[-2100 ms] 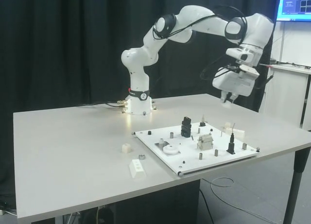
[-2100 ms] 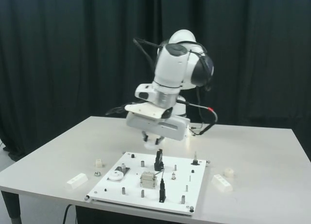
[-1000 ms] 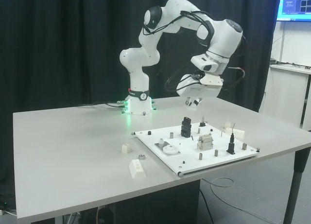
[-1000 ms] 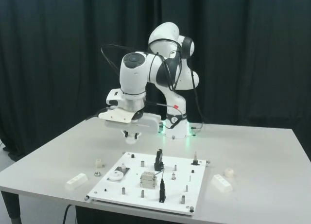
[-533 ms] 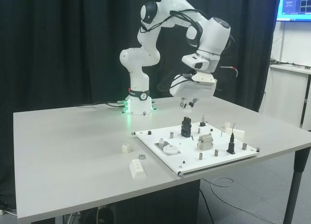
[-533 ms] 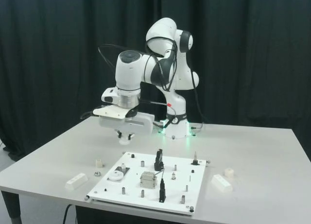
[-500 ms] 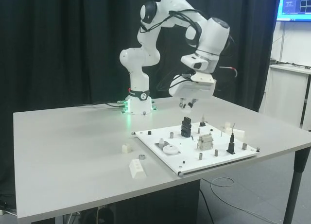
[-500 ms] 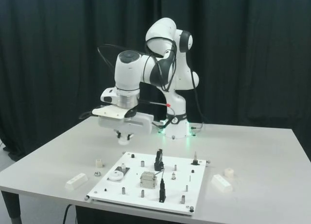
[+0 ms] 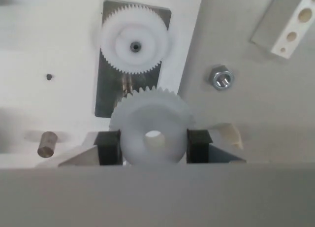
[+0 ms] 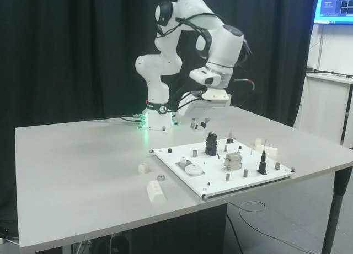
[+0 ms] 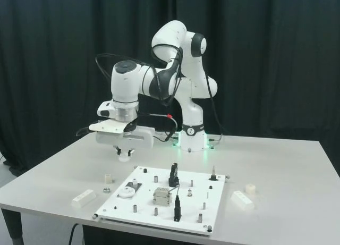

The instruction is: Insert medium gear.

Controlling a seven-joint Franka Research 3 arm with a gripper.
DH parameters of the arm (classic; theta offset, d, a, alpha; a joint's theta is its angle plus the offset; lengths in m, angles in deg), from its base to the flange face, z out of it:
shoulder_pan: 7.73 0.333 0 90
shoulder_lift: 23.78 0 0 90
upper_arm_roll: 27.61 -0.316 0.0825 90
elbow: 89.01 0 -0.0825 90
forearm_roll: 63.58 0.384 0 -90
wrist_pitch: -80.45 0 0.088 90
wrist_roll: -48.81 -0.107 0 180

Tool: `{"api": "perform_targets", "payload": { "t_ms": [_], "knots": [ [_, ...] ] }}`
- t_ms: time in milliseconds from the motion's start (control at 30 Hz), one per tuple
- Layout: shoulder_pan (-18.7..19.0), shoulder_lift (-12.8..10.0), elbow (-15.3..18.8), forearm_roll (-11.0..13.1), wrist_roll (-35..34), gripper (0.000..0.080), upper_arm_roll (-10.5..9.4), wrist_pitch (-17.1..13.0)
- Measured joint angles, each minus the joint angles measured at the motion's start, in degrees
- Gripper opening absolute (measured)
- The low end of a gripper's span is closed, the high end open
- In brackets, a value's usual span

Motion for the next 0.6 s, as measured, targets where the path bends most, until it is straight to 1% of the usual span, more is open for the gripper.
{"api": "perform_targets", "payload": {
  "t_ms": [167,333,467,600],
  "knots": [
    [-1.03,0.26,1.40,2.11,2.56,0.0283,0.00,-1.39],
    [-1.66,1.11,3.72,4.05,4.45,0.0283,0.07,-3.42],
    [-1.70,2.53,6.52,4.94,5.28,0.0283,0.30,-4.99],
    [-1.70,4.60,10.07,5.29,6.07,0.0283,0.36,-6.73]
  ]
}}
